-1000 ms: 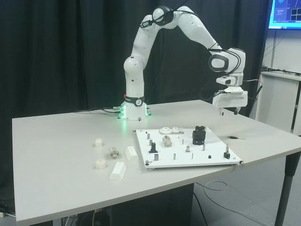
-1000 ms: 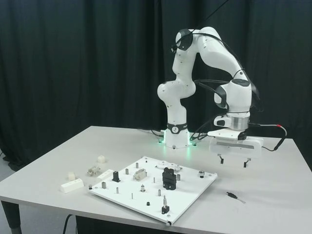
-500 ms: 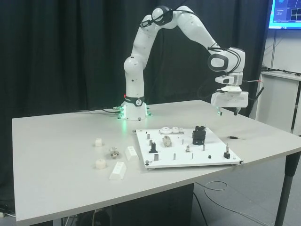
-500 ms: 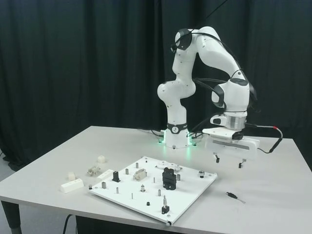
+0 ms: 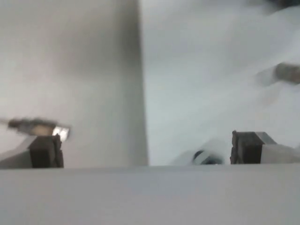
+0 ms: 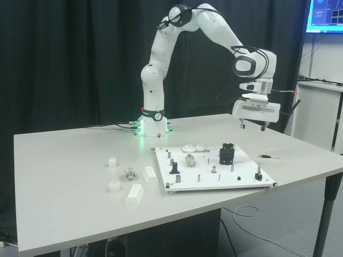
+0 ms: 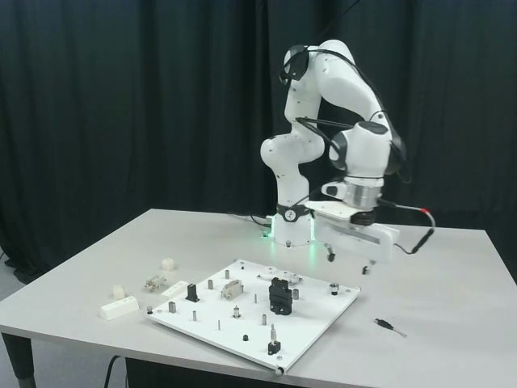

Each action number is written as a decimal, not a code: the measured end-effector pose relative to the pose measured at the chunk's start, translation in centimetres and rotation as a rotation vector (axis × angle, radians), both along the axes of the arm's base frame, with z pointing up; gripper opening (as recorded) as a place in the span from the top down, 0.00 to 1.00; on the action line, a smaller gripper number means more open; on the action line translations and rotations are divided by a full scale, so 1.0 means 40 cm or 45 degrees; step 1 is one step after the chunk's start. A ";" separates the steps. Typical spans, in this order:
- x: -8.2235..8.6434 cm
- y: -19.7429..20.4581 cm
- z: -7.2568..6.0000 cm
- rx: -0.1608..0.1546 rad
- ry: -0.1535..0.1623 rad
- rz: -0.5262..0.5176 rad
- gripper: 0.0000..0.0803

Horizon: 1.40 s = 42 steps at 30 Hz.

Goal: Remove D-SUB.

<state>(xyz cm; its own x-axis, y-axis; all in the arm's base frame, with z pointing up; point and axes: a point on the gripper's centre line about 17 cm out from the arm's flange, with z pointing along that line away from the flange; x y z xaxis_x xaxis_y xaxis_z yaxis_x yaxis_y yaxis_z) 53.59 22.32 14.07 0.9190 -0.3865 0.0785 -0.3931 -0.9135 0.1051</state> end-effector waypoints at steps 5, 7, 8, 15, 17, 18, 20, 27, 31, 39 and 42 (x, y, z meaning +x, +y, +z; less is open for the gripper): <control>0.027 -0.078 0.015 -0.007 -0.001 -0.053 0.00; 0.038 -0.108 0.019 -0.006 -0.001 -0.068 0.00; 0.044 -0.123 0.020 -0.006 -0.001 -0.073 0.00; 0.074 -0.231 0.026 -0.002 0.007 -0.104 0.00; 0.079 -0.259 0.025 0.002 0.011 -0.107 0.00; 0.081 -0.270 0.025 0.005 0.014 -0.106 0.00; 0.085 -0.292 0.024 0.017 0.022 -0.104 0.00; 0.084 -0.339 0.016 0.077 0.058 -0.069 0.00; 0.078 -0.352 0.007 0.101 0.077 -0.039 0.00; 0.076 -0.368 -0.015 0.114 0.087 -0.067 0.00; 0.080 -0.372 -0.024 0.112 0.083 -0.073 0.00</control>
<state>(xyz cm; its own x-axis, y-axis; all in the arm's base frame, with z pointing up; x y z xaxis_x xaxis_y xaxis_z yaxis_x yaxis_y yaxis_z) 56.79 7.45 13.10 0.8971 -0.4415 -0.0171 -0.4402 -0.8964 0.0525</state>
